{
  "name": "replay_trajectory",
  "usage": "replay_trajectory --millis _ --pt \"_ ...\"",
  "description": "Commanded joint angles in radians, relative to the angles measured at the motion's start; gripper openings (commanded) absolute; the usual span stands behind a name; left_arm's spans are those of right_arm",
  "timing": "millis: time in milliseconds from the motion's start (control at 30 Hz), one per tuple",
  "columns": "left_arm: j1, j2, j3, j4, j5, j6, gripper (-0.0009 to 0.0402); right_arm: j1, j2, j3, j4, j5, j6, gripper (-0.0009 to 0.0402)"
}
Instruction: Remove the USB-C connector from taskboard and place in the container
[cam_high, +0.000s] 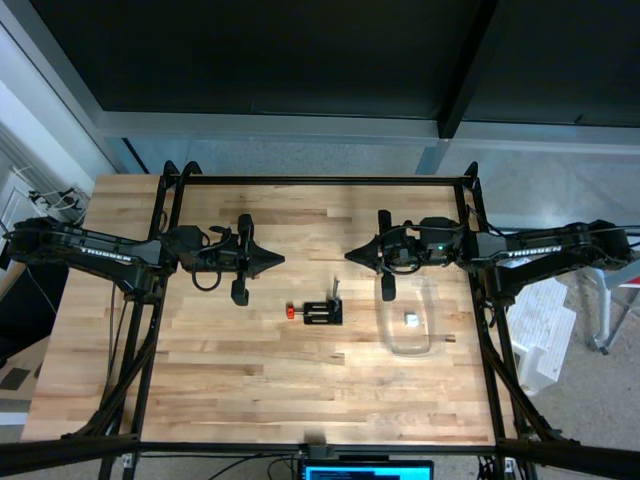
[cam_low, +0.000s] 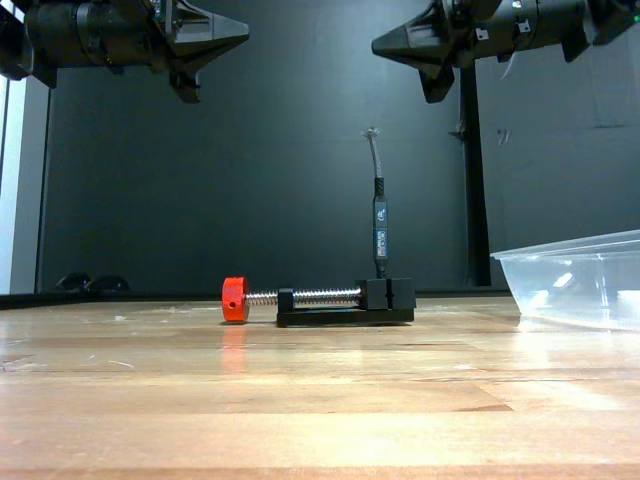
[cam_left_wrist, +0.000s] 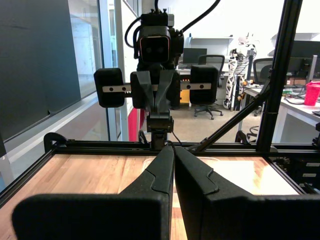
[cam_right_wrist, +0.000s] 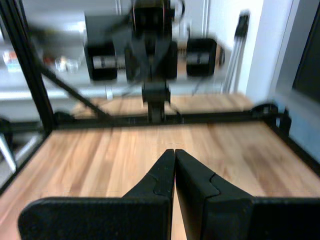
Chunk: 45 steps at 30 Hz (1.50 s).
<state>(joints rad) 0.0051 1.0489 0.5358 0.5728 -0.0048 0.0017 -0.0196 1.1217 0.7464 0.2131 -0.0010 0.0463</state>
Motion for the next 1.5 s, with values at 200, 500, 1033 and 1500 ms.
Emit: replay_trajectory --millis 200,500,1033,1500 --pt "0.000 0.000 0.000 0.000 0.000 0.000 0.0000 0.029 0.003 0.111 -0.352 0.010 -0.014 0.0000" --pt "0.000 0.000 0.000 0.000 0.000 0.000 0.0000 0.072 0.090 0.240 -0.631 0.035 -0.031 0.0000" --pt "0.000 0.000 0.000 0.000 0.000 0.000 0.0000 0.125 0.316 0.474 -0.959 0.046 -0.053 0.0005" --pt "0.000 0.000 0.000 0.000 0.000 0.000 0.0000 0.152 0.476 0.599 -1.042 0.090 -0.034 0.0114"
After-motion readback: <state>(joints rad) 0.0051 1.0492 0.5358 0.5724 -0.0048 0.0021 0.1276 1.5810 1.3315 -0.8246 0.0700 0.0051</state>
